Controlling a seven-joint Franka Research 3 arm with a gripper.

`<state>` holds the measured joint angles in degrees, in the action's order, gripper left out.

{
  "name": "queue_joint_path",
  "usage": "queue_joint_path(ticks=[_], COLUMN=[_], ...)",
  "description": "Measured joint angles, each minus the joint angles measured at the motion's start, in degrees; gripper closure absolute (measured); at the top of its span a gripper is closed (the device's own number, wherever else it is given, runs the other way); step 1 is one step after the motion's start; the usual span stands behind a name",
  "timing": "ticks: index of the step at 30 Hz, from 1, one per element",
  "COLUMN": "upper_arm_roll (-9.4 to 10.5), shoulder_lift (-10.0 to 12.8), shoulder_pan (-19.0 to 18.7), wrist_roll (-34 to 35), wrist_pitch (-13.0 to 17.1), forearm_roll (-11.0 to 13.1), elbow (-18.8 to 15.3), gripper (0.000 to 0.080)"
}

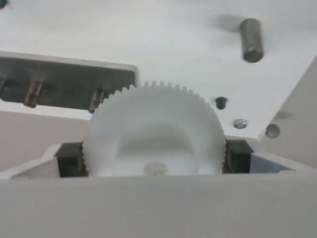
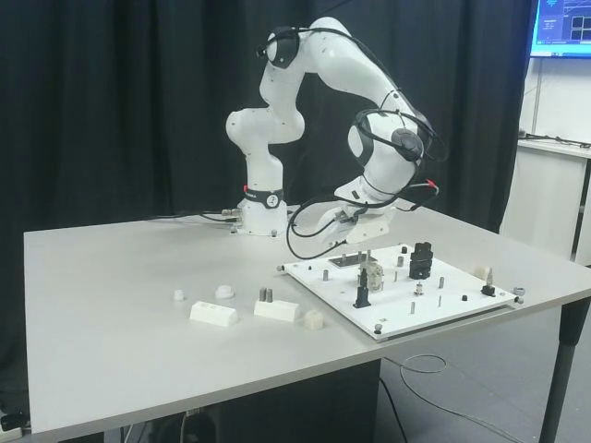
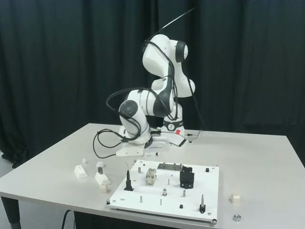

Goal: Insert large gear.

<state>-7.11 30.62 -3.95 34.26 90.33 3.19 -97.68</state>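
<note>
In the wrist view a large white gear (image 1: pixel 153 134) with fine teeth sits between the black finger pads (image 1: pixel 69 158), and my gripper (image 1: pixel 153 161) is shut on it. The gear hangs above the white assembly board (image 1: pixel 148 29), close to a grey plate (image 1: pixel 64 84) that carries several short pegs. A lone metal peg (image 1: pixel 251 39) stands farther off on the board. From the first room view, the gripper (image 2: pixel 367 242) hovers over the board's back edge, just above the grey plate (image 2: pixel 346 261). The gear's hub hole is hidden.
The board (image 3: pixel 157 200) holds black fixtures (image 3: pixel 186 177), a black post (image 3: pixel 127 181) and small pins. White blocks (image 2: pixel 213 314) (image 2: pixel 276 309) and small white parts lie on the table left of the board. A nut (image 3: pixel 235 218) lies near the table's front edge.
</note>
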Motion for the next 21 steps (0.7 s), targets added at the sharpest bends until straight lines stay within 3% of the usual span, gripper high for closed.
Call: queue_joint_path(ticks=[21], upper_arm_roll=[0.04], shoulder_lift=[-12.6], shoulder_pan=[-4.3], wrist_roll=[2.6], wrist_pitch=[17.1], forearm_roll=[-1.3], elbow=[-21.4], gripper=[0.0205])
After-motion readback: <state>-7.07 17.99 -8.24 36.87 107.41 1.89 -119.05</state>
